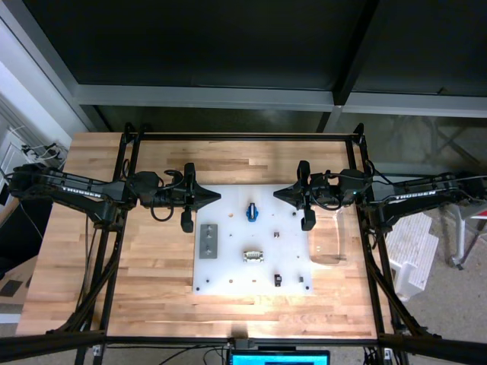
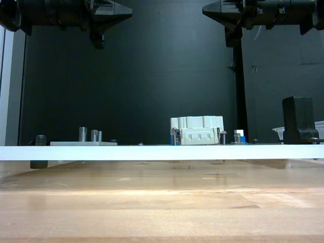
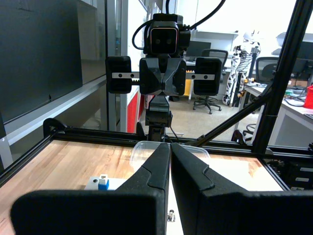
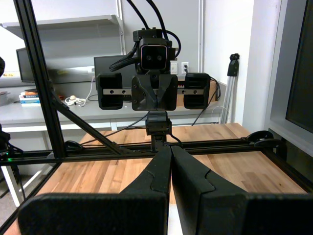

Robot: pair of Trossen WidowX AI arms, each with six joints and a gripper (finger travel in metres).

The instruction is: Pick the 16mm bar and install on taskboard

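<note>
The white taskboard (image 1: 228, 270) lies mid-table. On its left part a grey block (image 1: 208, 242) carries three short metal pegs (image 2: 82, 134) standing upright. I cannot tell which of these, if any, is the 16mm bar, and no loose bar shows. My left gripper (image 1: 219, 197) hovers high over the board's far left corner, shut and holding nothing. My right gripper (image 1: 275, 194) hovers opposite it over the far right part, also shut and holding nothing. Both fingertip pairs meet in the wrist views: left gripper (image 3: 169, 147), right gripper (image 4: 170, 147). Both hang well above the board in the low view.
A blue part (image 1: 252, 211), a white connector (image 1: 253, 256) and a black block (image 1: 278, 279) sit on the board. A clear plastic tray (image 1: 332, 242) lies right of it. Black frame posts (image 1: 122, 182) ring the wooden table (image 1: 114, 289).
</note>
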